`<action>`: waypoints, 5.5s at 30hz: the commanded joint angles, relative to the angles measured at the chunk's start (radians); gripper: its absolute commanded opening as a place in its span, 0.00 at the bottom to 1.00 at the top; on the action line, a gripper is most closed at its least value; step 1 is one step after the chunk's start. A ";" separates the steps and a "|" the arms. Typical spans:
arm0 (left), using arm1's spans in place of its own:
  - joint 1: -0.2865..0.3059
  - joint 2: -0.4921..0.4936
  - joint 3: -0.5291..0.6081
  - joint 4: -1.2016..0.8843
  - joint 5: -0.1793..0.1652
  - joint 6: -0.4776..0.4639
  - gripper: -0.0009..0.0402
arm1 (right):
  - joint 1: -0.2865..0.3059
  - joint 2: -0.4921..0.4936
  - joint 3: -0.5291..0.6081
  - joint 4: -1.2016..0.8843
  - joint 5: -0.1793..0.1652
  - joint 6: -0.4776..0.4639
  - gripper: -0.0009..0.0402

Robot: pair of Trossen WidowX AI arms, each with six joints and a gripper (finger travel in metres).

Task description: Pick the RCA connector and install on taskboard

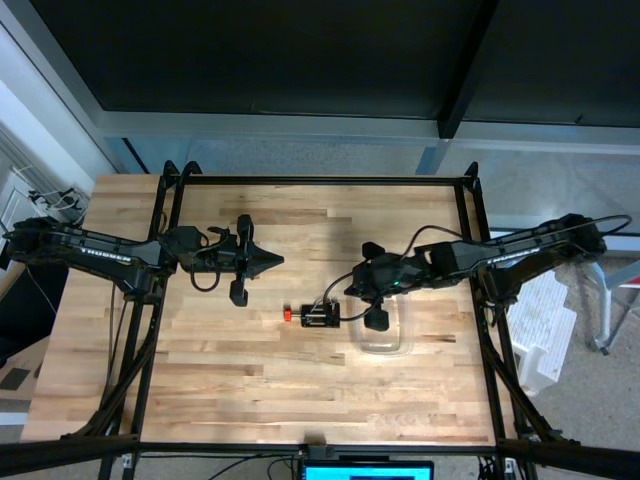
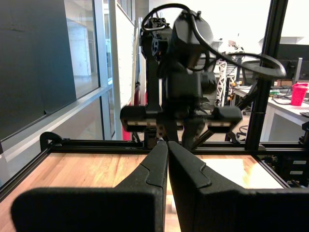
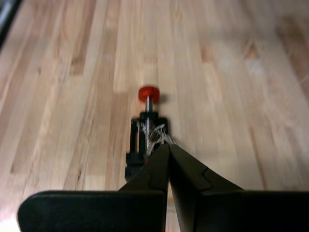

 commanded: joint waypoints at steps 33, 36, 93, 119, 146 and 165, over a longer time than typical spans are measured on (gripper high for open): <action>0.000 0.000 0.000 0.000 0.000 0.000 0.02 | -0.163 -0.342 -0.414 0.776 -0.106 -0.069 0.02; 0.000 0.000 0.000 0.000 0.000 0.000 0.02 | -0.163 -0.360 -0.432 0.782 -0.106 -0.071 0.02; 0.000 0.000 0.000 0.000 0.000 0.000 0.02 | -0.163 -0.394 -0.473 0.798 -0.106 -0.087 0.02; 0.000 0.000 0.000 0.000 0.000 0.000 0.02 | -0.163 -0.394 -0.473 0.798 -0.106 -0.087 0.02; 0.000 0.000 0.000 0.000 0.000 0.000 0.02 | -0.163 -0.394 -0.473 0.798 -0.106 -0.087 0.02; 0.000 0.000 0.000 0.000 0.000 0.000 0.02 | -0.163 -0.394 -0.473 0.798 -0.106 -0.087 0.02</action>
